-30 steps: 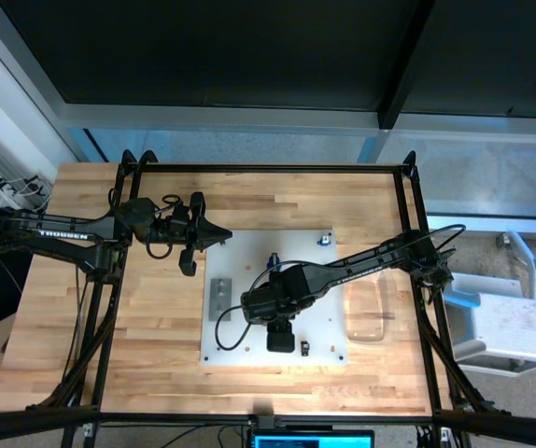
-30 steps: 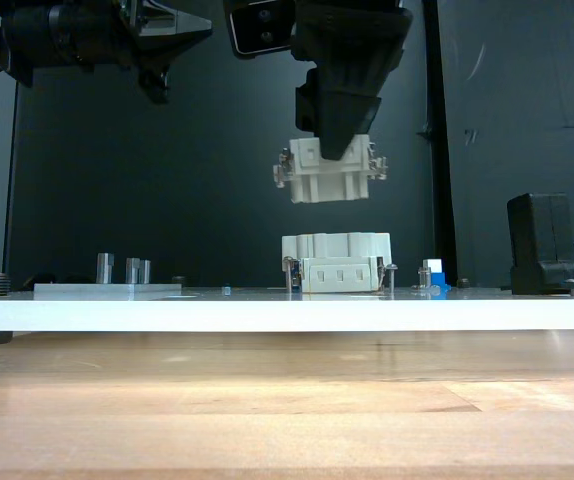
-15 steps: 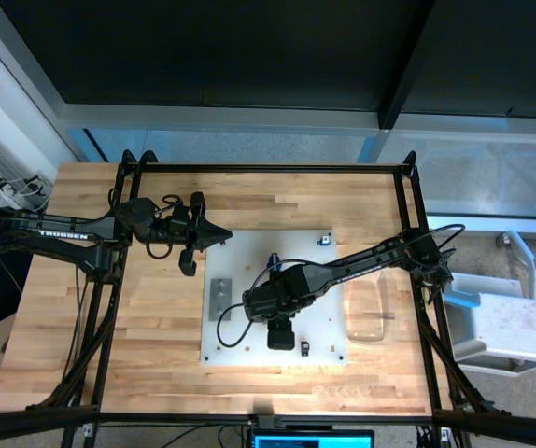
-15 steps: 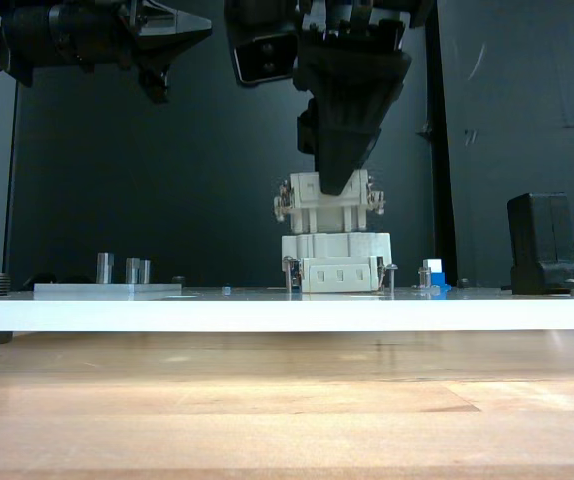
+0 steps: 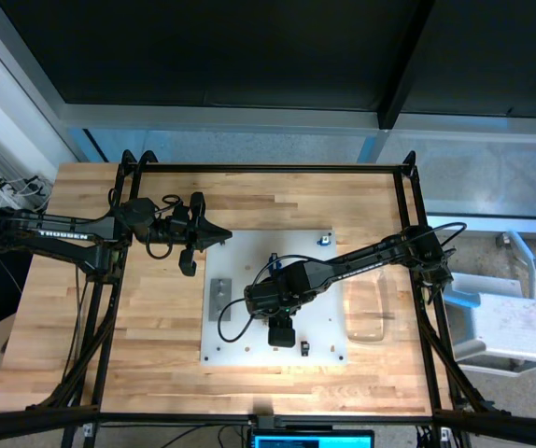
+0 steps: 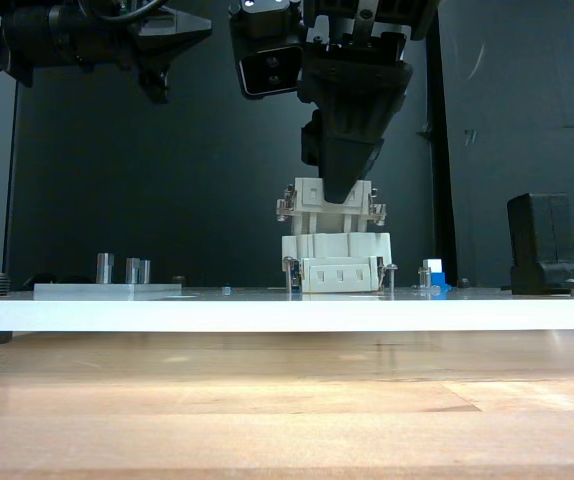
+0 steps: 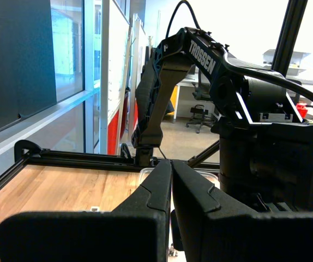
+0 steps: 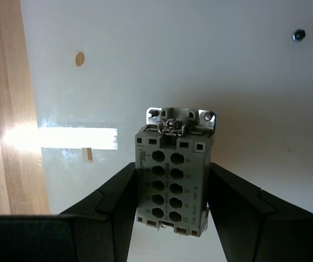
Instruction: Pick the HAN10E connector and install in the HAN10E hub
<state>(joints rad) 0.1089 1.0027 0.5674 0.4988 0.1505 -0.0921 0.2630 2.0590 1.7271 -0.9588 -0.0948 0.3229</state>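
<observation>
Reaching in from the table's right edge, the right arm [image 5: 361, 261] bends down over the white board [image 5: 226, 345], its right gripper [image 6: 341, 188] pointing straight down. The left arm [image 5: 53, 233] lies level above the table [image 5: 156, 373], off to the side, its left gripper [image 7: 171, 180] pinched closed on nothing. There are two arms, one connector [image 8: 173, 180] and one socket [image 6: 337, 262]. The connector is clamped between the right gripper's fingers [image 8: 118, 202], directly beneath them, resting on top of the socket.

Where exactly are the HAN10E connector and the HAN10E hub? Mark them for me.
HAN10E connector [image 8: 173, 180]: right wrist view, holed face, held by the right gripper [image 6: 340, 192].
HAN10E hub [image 6: 339, 268]: low view, front wall.
left gripper [image 5: 223, 237]: high view, fingertips, near the board's [image 5: 324, 317] far left corner.
</observation>
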